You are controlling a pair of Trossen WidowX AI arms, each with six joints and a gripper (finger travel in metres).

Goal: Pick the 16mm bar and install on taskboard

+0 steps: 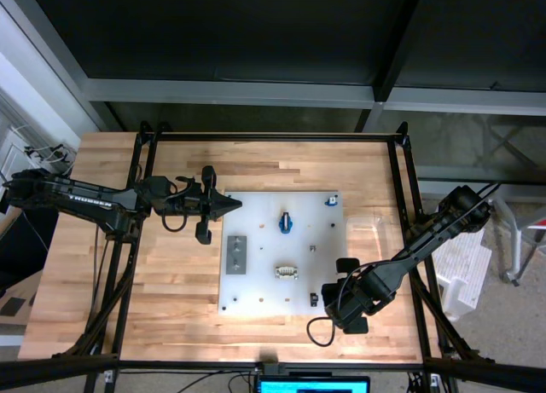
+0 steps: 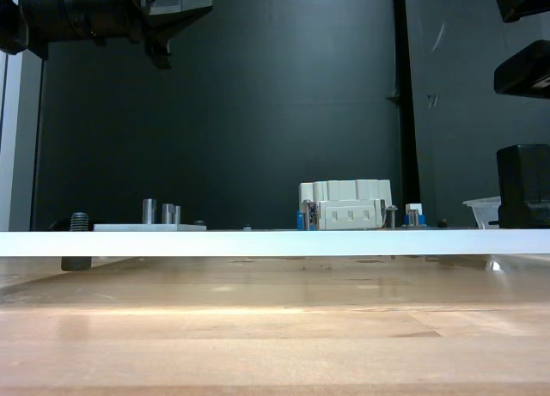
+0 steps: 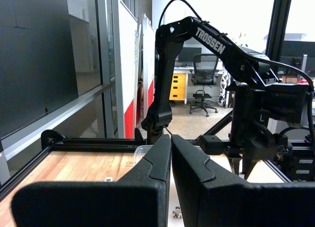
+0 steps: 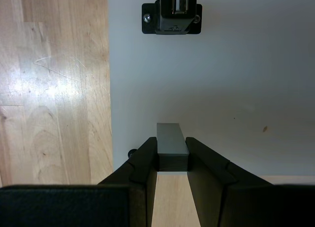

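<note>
The 16mm bar [image 4: 172, 143] is pinched between the fingers [image 4: 145, 163] of the right end effector [image 4: 172, 150]. One long face and one blunt end show; the rest is hidden between the black fingers. The bar is grey, matt and square-edged; it is clear of any seat and hangs over the near edge of the taskboard [image 4: 221, 89]. In the high view the right end effector [image 1: 345, 301] sits at the taskboard's near right corner and covers the bar completely. In the low view only black housing parts [image 2: 522, 185] show at the taskboard's right end, cut off by the frame.

The taskboard [image 1: 256, 299] is a white, smooth, flat plate on a pale wood-grain surface [image 1: 171, 325].

- Just beyond the bar: a black fixture [image 4: 172, 13] with two screws.
- Mid-board: a beige ribbed connector [image 1: 287, 274].
- Toward the left edge: a grey block [image 1: 235, 253] with short cylindrical pegs [image 2: 163, 212].
- Farther back: a blue knob [image 1: 285, 222]; its form is hard to make out.

The left end effector [image 1: 232, 205] hangs high over the taskboard's far left edge. Its wedge-shaped black fingers [image 3: 152, 163] are pressed together with nothing between them.
</note>
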